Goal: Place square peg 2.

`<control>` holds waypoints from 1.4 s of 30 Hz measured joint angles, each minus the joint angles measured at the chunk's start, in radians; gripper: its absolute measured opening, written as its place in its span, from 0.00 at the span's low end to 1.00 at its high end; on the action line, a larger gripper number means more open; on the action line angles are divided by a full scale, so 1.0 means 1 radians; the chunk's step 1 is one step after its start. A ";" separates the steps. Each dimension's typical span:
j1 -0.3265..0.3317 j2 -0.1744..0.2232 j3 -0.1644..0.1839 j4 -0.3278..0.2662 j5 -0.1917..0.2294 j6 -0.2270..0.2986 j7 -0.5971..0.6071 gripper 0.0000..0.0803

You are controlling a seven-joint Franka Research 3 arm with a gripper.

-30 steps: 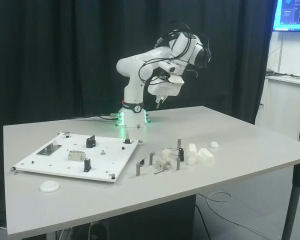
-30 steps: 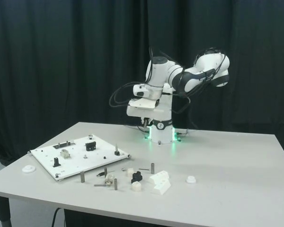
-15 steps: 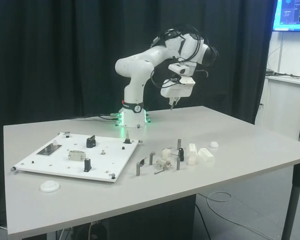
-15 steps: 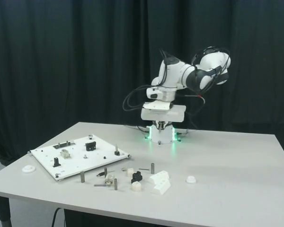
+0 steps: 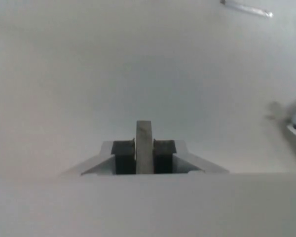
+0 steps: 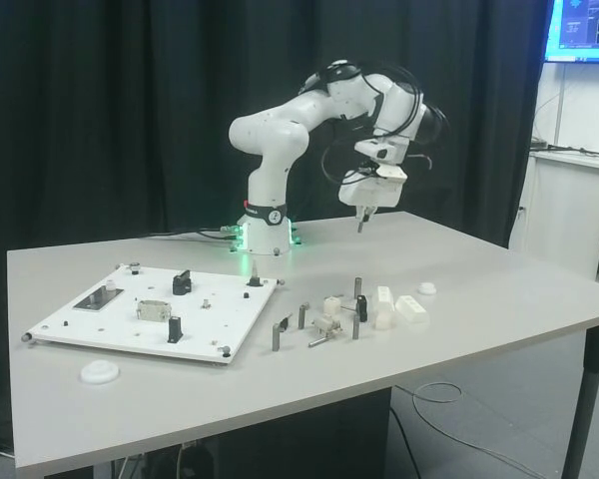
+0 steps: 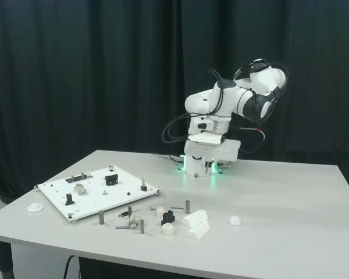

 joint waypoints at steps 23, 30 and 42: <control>0.004 -0.001 0.102 0.047 0.176 0.093 0.104 0.09; -0.010 -0.003 0.144 0.057 0.234 0.115 0.118 0.09; -0.043 -0.004 0.203 0.082 0.278 0.151 0.134 0.09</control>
